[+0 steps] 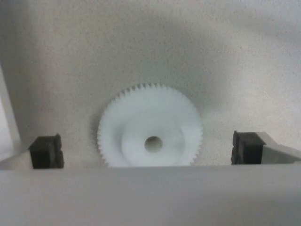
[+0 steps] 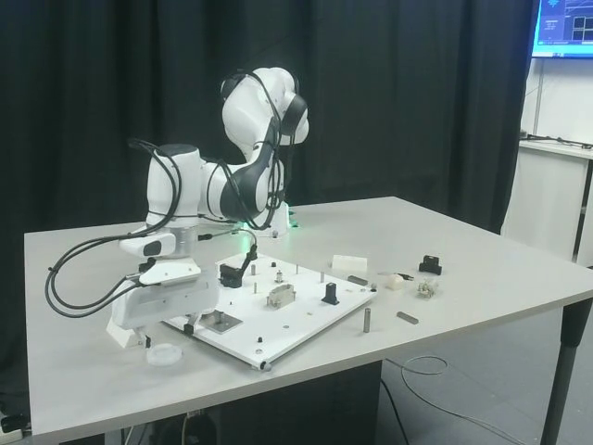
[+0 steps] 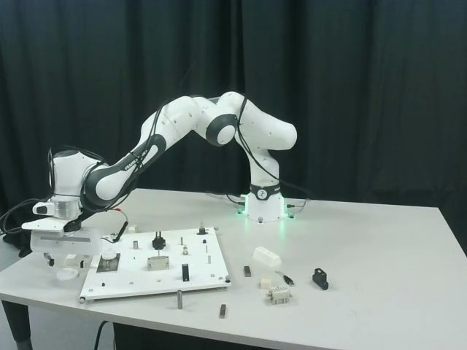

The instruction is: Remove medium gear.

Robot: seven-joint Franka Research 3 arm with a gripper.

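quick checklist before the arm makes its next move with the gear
1. Fingers open: ok, the gripper has its black pads wide apart on either side of the gear.
2. Gear released: ok, the white gear lies flat on the grey table, touched by neither pad.
3. Gear off the board: ok, in the first room view it sits on the table beside the white board, not on it.
4. Gear centred between the pads: ok.
5. Height of fingertips above the table: cannot tell.
6. Cable slack near the wrist: ok, it loops free.
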